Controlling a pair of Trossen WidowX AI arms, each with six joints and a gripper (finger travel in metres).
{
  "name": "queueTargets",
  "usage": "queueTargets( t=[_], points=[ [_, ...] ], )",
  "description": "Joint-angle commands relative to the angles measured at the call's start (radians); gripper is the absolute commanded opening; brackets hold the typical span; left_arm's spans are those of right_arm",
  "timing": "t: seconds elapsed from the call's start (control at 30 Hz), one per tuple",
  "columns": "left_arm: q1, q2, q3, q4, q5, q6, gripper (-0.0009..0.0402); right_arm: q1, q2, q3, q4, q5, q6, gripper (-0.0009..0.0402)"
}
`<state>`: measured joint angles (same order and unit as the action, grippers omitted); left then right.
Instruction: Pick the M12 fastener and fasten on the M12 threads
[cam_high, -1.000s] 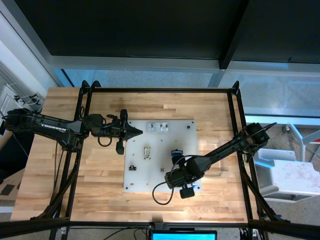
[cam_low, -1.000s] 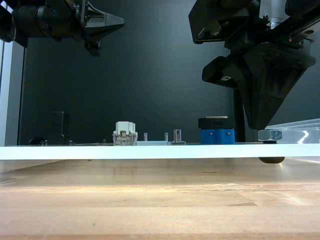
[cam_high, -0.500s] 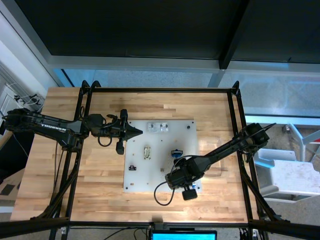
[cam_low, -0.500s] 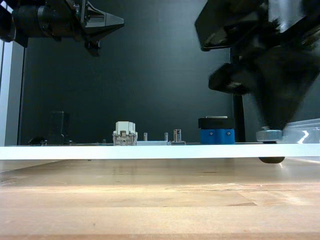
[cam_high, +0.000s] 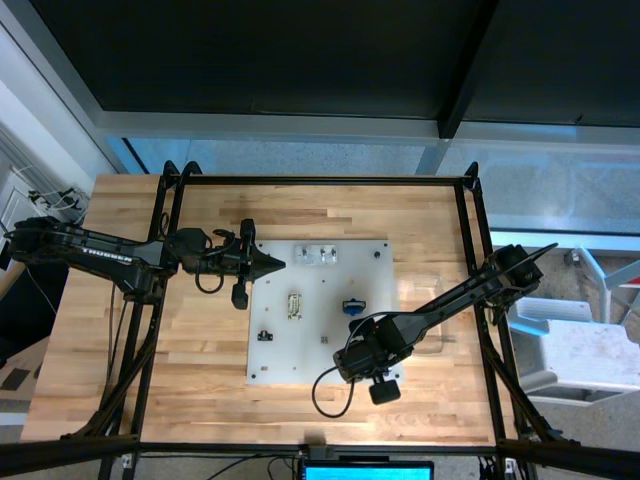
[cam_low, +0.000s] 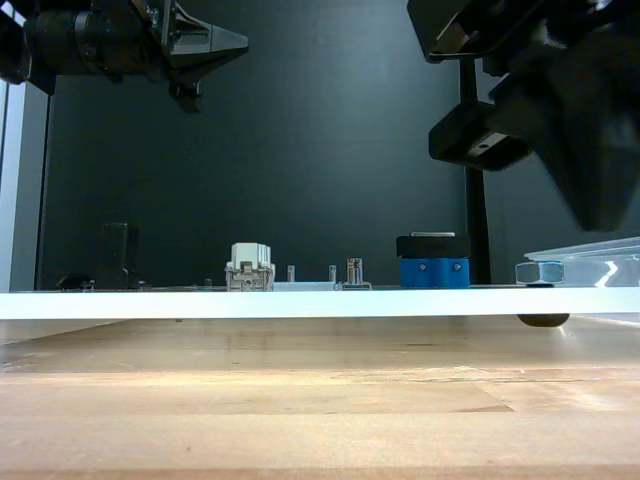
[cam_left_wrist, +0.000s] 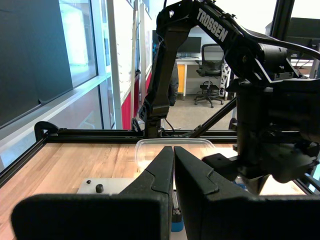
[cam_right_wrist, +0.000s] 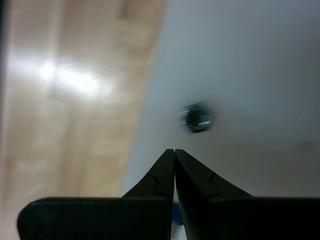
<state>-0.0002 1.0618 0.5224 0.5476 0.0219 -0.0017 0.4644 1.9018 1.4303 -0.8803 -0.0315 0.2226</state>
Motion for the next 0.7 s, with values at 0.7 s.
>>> queueTargets(
  t=[0.7],
  points=[
    [0.0, 0.0, 0.0, 0.0, 0.0, 0.0, 0.0, -0.008, 0.038, -0.002, 0.055, 0.028, 0.003, 0.0]
  ],
)
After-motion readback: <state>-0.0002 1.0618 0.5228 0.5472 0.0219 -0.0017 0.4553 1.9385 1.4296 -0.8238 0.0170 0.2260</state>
